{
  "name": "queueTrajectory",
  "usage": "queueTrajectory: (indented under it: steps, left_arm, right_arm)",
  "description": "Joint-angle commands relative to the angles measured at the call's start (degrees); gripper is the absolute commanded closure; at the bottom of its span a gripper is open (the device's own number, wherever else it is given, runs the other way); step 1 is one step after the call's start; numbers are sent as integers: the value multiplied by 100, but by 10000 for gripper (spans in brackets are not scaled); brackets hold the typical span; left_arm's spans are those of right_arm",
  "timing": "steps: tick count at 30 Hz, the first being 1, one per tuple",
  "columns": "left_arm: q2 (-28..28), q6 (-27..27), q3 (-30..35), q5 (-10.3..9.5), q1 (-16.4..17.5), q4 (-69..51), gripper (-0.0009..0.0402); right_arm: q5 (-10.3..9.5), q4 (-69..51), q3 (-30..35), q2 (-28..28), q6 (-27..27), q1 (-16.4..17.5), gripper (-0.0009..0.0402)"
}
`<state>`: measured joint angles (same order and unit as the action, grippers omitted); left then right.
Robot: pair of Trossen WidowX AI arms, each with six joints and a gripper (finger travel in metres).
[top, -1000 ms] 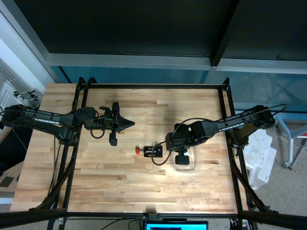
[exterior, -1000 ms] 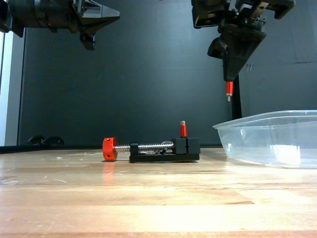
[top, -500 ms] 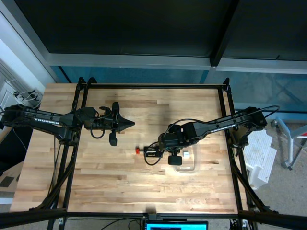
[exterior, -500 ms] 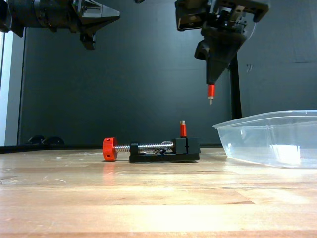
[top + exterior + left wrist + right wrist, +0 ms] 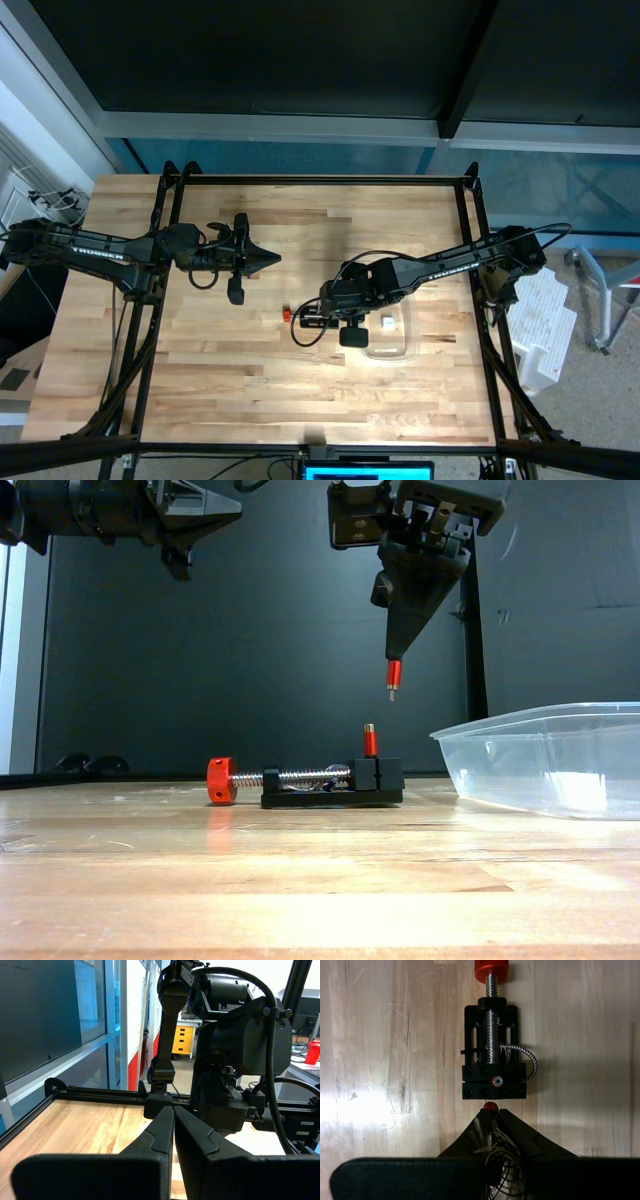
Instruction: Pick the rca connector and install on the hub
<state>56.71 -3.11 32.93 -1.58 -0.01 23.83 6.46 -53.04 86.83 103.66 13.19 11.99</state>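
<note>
- clear tray point(image 5: 540, 750) sits closest, over on the right
- hub point(image 5: 378, 775) lies flat just left of it
- right gripper point(image 5: 395, 652) is pinching the rca connector point(image 5: 393, 677), hanging above the hub's end, not touching
- left gripper point(image 5: 236, 518) is up high, farther back left, fingers pressed together
</note>
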Motion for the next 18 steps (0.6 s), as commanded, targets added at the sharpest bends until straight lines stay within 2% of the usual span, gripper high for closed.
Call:
queueTrajectory:
  steps: [1,18]
  left_arm:
    - [2,2,0,2,0,2,393]
    - [2,2,0,2,0,0,393]
  right_arm:
    - [4,63,0,-4,0,-2,393]
    - [22,83,219,225,-48,-72,393]
